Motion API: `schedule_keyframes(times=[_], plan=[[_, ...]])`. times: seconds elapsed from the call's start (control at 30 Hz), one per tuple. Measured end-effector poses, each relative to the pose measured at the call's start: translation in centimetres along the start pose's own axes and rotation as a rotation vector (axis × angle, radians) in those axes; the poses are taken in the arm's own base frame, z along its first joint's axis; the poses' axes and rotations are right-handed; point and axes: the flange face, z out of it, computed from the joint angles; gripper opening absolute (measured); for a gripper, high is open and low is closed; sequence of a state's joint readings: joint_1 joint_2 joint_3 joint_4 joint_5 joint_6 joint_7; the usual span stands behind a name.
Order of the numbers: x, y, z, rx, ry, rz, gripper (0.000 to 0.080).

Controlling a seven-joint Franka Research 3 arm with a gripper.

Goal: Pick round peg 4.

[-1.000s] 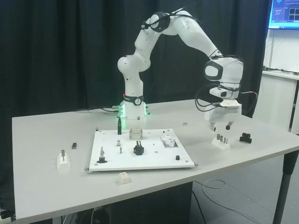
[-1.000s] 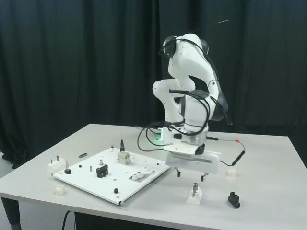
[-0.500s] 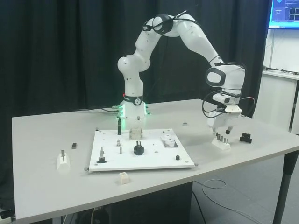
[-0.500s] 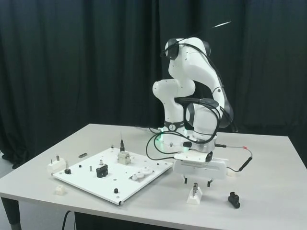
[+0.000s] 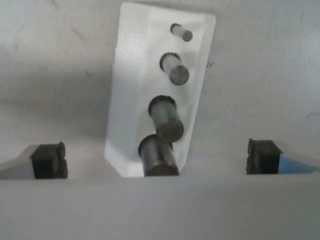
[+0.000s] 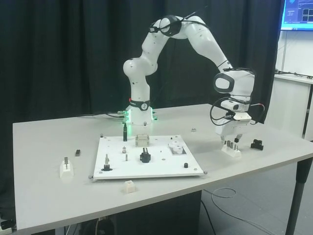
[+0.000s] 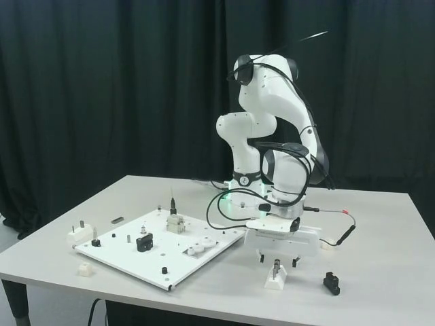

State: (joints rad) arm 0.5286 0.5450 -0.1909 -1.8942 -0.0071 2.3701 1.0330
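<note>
I have the gripper [image 5: 155, 159] right over the white peg holder [image 5: 131, 90] near the table's [image 6: 44, 142] right edge. Its jaws are spread wide. The biggest peg [image 5: 159, 157] stands upright in the holder, straight below, between them.

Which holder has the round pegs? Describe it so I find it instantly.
Follow the white arm down to its gripper; right beneath it sits a small white peg holder. Unlike the similar white block beyond the board, it carries a row of four grey round pegs.
</note>
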Motion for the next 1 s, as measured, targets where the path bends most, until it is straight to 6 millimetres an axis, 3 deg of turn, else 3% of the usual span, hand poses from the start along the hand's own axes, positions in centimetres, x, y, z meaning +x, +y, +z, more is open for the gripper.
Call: schedule_keyframes(times=[0.83, 0.87, 1.0], plan=[[0.52, 0.62, 0.55, 0.013, 0.005, 0.012, 0.08], [0.51, 0.61, 0.55, 0.013, 0.004, 0.012, 0.0634], [0.44, 0.57, 0.54, 0.016, 0.0, 0.014, 0.0634]])
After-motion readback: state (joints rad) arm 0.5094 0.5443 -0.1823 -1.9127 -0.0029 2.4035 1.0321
